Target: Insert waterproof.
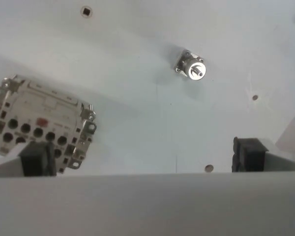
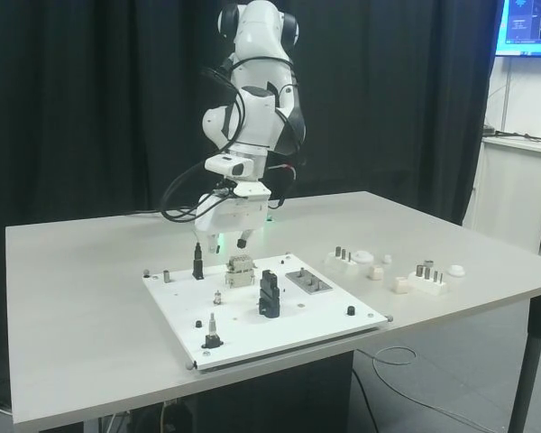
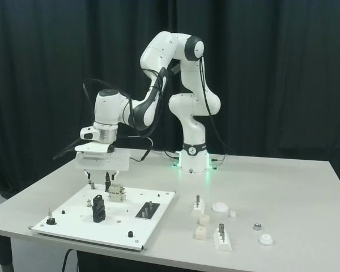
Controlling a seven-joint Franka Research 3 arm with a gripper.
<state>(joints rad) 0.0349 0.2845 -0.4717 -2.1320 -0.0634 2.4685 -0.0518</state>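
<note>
tool body: fills wrist view's near edge.
tool (image 1: pixel 142 156): spread, empty, above white board (image 1: pixel 137 44).
next: centre over waterproof socket (image 1: pixel 192 67), then descend squarely.

White board (image 1: pixel 137 44), multi-pin connector block (image 1: pixel 42 125), small metal socket (image 1: pixel 191 66), black fingertips (image 1: pixel 248 155)

Fingers (image 1: pixel 142 156) apart, pointing down
</note>
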